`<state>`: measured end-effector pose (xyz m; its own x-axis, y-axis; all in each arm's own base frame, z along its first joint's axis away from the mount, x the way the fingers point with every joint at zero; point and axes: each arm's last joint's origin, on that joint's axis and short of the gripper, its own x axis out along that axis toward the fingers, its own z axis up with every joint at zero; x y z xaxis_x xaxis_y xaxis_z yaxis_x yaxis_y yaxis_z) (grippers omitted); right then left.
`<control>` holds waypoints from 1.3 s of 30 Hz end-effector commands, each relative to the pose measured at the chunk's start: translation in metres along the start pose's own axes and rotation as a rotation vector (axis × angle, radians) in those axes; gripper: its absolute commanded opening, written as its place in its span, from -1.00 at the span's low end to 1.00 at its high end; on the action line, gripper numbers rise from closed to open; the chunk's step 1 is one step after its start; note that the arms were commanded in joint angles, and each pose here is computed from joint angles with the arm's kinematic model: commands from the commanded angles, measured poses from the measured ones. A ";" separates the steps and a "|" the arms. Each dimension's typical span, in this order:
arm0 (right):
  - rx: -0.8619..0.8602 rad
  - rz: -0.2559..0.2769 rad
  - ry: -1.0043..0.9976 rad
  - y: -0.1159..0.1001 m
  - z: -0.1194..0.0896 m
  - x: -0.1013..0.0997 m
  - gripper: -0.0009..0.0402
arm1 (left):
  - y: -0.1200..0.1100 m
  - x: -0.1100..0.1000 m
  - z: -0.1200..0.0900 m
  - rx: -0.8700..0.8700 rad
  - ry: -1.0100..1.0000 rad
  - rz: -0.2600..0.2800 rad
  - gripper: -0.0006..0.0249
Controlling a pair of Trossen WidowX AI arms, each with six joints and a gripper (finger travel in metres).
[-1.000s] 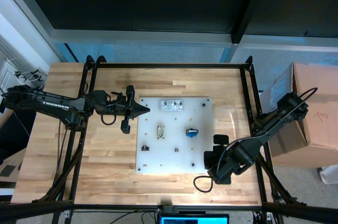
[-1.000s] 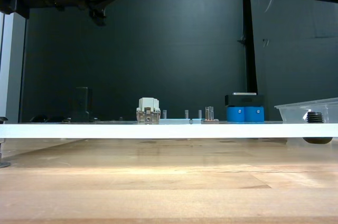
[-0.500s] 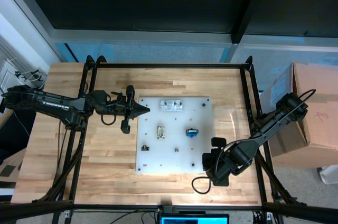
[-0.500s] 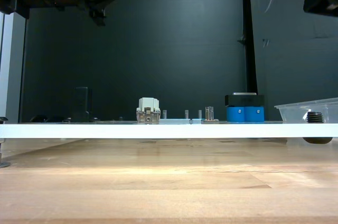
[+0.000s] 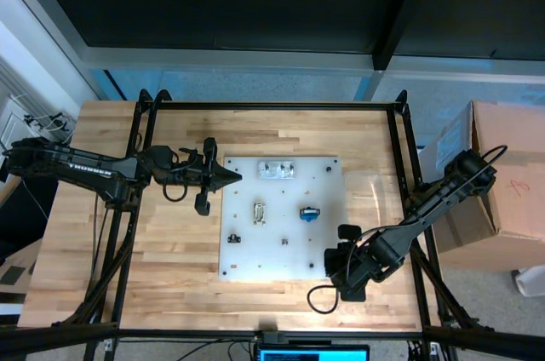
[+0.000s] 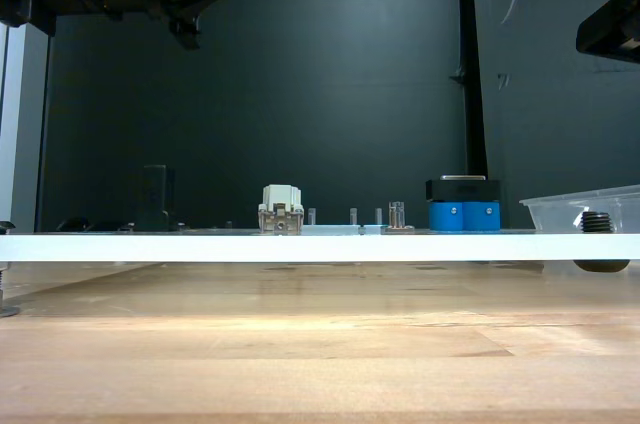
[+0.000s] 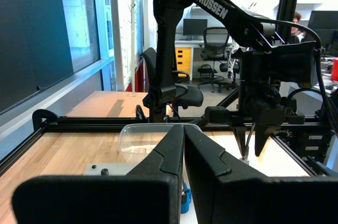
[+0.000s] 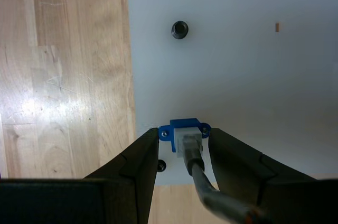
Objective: Remove the RJ45 connector from the taskboard and place in the container
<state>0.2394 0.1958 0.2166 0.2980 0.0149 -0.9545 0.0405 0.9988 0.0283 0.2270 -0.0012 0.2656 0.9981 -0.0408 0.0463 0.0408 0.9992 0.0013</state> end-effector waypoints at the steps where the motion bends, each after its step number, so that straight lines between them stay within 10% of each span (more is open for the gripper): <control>1: -0.002 -0.008 0.010 0.002 0.000 0.007 -0.36 | 0.000 0.000 0.000 0.000 0.000 0.000 -0.95; 17: -0.003 0.003 0.023 0.009 0.003 0.025 -0.41 | 0.000 0.000 0.000 0.000 0.000 0.000 -0.95; 29: -0.003 0.002 0.024 0.011 0.003 0.029 -0.98 | 0.000 0.000 0.000 0.000 0.000 0.000 -0.95; 39: -0.003 0.001 0.025 0.011 0.003 0.029 -0.96 | 0.000 0.000 0.000 0.000 -0.001 0.000 -0.95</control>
<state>0.2514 0.2070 0.1886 0.2671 0.0219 -0.9634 0.0352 0.9989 0.0325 0.2269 -0.0012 0.2656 0.9981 -0.0408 0.0467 0.0408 0.9992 0.0013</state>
